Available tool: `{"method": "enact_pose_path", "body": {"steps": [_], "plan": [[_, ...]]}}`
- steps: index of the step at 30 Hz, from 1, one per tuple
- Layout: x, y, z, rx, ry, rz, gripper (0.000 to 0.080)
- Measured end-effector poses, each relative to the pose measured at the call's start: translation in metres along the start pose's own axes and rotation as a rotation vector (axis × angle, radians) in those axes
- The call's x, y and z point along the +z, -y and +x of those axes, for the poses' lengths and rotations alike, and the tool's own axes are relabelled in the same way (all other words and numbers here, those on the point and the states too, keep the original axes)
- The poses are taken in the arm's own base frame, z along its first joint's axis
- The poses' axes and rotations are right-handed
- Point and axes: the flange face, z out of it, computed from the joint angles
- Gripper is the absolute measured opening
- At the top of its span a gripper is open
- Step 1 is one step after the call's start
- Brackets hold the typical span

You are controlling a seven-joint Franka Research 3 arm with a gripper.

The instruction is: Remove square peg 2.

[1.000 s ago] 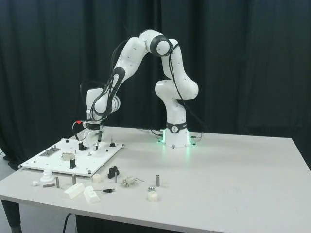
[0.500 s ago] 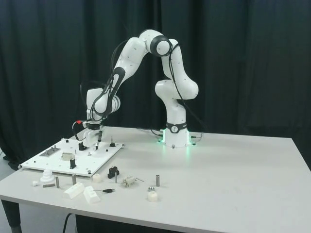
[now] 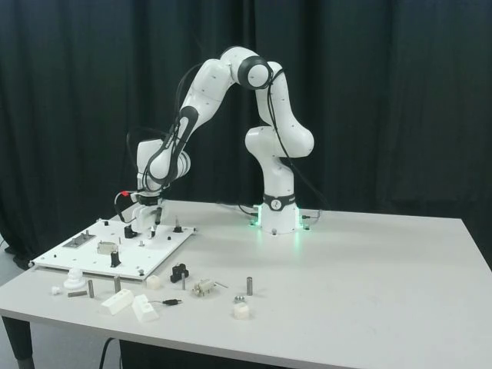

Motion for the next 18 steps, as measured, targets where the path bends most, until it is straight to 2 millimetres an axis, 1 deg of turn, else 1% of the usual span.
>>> {"method": "enact_pose_path", "body": {"steps": [18], "plan": [[0.0003,0.0003,-0.0001,-0.143,-0.004,-0.003,0.0078]]}}
